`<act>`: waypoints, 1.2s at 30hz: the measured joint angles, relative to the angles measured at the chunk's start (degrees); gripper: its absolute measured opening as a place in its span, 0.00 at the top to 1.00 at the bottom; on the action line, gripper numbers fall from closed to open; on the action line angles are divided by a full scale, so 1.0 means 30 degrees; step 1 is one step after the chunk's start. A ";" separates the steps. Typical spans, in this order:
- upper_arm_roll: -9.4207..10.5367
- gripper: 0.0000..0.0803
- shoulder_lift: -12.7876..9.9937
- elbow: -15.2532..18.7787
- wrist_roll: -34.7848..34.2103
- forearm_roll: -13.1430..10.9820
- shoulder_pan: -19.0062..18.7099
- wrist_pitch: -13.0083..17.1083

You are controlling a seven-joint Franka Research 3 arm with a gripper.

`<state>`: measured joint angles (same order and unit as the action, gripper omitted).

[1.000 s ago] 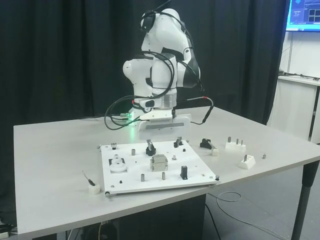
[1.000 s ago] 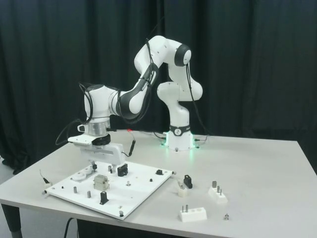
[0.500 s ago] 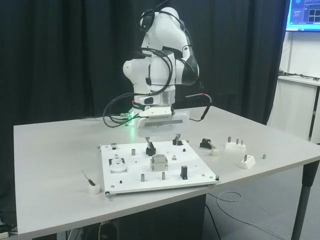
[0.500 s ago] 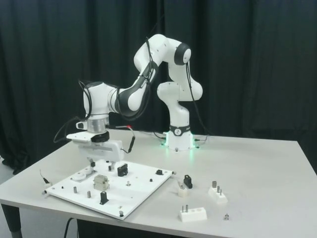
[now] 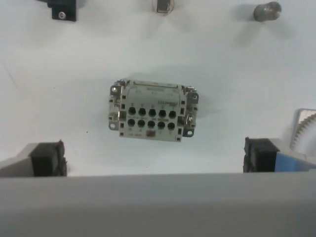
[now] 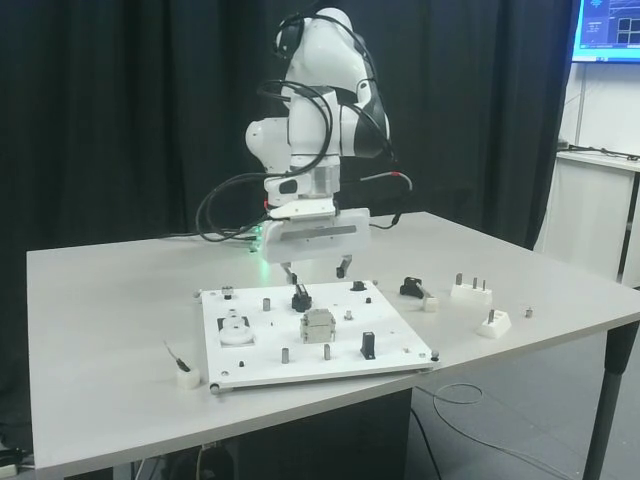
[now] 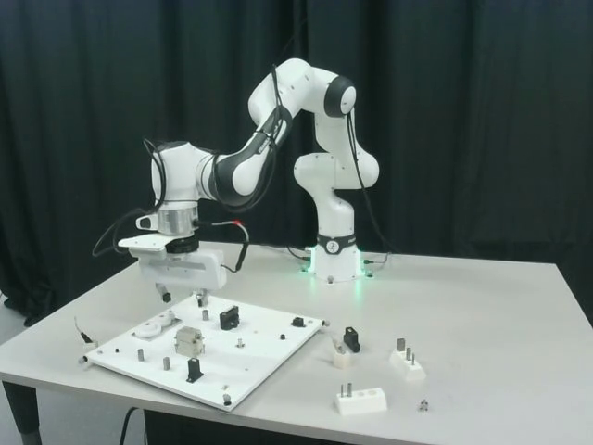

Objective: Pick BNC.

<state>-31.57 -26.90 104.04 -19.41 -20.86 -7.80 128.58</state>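
Observation:
My gripper [image 6: 315,272] hangs open and empty above the white board [image 6: 400,330], over its back half; in the second room view the gripper [image 7: 183,298] is also off the board [image 7: 269,357]. The wrist view shows both black fingertips [image 5: 47,158] wide apart, with a grey multi-pin connector [image 5: 153,114] on the board far below them. A small grey metal cylinder [image 5: 266,11], a black part [image 5: 64,10] and a toothed gear [image 5: 306,131] lie around it. I cannot tell which part is the BNC.
To the right of the board stand a black part on a white block [image 6: 415,290], a white block with two pins [image 6: 470,290] and a small white block [image 6: 492,322]. A white block with a thin wire [image 6: 185,375] sits by the board's left corner.
The gripper has risen from just above the board's back row to well above it and shifted slightly back. It holds nothing; the parts on the board have not moved.

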 joint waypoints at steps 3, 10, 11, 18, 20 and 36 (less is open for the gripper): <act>-0.0011 0.00 0.0176 0.0132 0.0130 0.0000 0.0005 0.0000; -0.0049 0.00 0.0492 0.0341 0.0208 -0.0002 0.0006 0.0000; -0.0049 0.00 0.0521 0.0352 0.0208 -0.0010 0.0002 -0.0002; 0.0080 0.00 0.0727 0.0386 0.0076 -0.0438 -0.0147 -0.0218; 0.0151 0.00 0.0776 0.0386 -0.0166 -0.0697 -0.0251 -0.0283; 0.0358 0.00 0.1263 0.0272 -0.6099 -0.1887 -0.3798 -0.0615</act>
<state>-30.50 -23.11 104.85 -37.71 -26.52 -19.19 126.74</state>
